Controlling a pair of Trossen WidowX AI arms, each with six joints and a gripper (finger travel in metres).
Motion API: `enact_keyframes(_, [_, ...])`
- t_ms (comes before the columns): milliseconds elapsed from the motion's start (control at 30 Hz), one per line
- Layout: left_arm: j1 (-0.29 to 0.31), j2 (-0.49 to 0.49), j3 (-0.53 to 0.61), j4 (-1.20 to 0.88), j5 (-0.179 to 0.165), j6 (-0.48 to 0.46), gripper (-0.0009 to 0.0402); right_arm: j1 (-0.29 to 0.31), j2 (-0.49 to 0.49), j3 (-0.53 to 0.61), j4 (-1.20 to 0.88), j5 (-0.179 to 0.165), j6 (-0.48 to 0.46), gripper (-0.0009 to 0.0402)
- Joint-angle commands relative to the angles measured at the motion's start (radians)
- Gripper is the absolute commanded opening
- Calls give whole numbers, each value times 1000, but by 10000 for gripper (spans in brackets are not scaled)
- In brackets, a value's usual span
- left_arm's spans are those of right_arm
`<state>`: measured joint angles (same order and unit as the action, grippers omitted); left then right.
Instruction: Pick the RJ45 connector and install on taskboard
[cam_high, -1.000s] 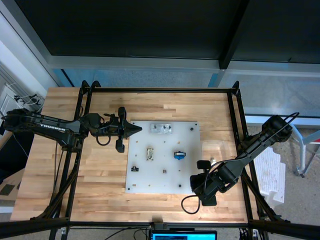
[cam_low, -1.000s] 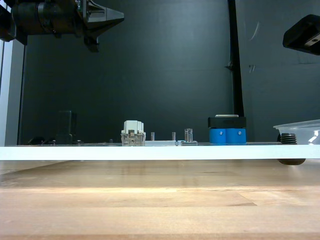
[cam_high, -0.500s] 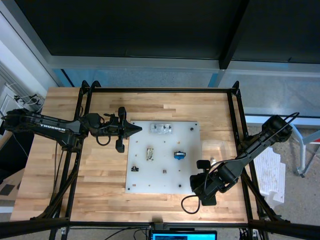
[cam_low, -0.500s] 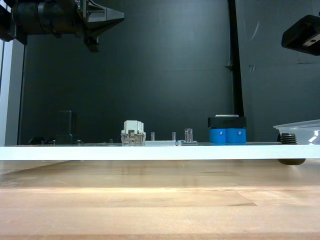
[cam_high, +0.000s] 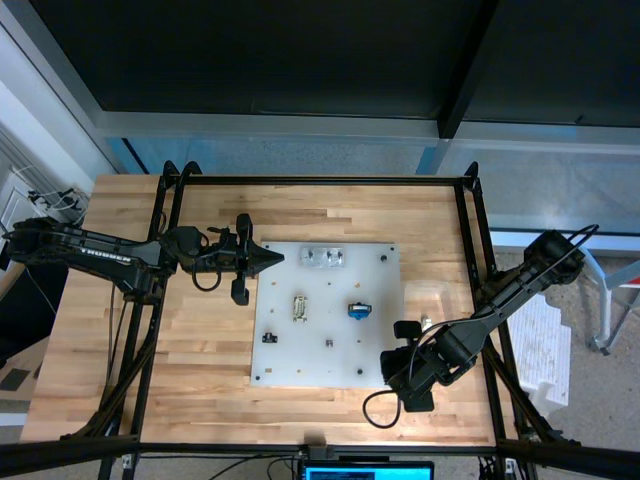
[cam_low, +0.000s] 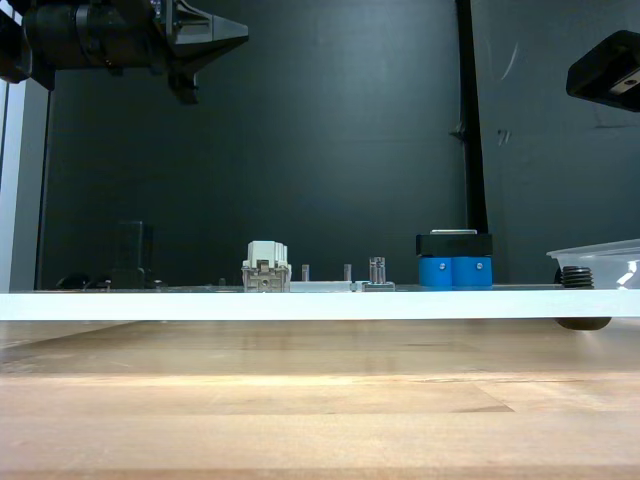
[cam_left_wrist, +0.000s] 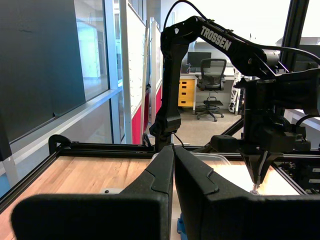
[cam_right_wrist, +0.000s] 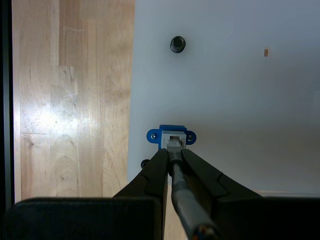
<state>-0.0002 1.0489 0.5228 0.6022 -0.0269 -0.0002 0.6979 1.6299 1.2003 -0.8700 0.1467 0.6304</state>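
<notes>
Fingers: right gripper (cam_right_wrist: 173, 152) pinches connector (cam_right_wrist: 174, 144); left gripper (cam_high: 262, 258) closed, empty, parked upper left.
Change: almost none; connector points at blue socket (cam_right_wrist: 171, 135), not yet seated.

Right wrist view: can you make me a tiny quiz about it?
1. True or false: the left gripper, hovering at the taskboard's left edge, has its jaws shut on nothing.
2. The socket lined up with the RJ45 connector is: A red, B blue, C green.
3. Fill in: the right gripper, above the taskboard's near right corner, has its jaws ___ on the connector.
Key: 1 true; 2 B; 3 shut.
</notes>
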Motion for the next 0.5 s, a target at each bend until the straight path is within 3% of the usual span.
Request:
enact_keyframes(33, [0,0,0,0,0,0,0,0,1,-3,1,2,0,0])
enact_keyframes(167, [0,0,0,0,0,0,0,0,1,-3,2,18,0,0])
enact_keyframes(500, [0,0,0,0,0,0,0,-1,1,-3,1,17,0,0])
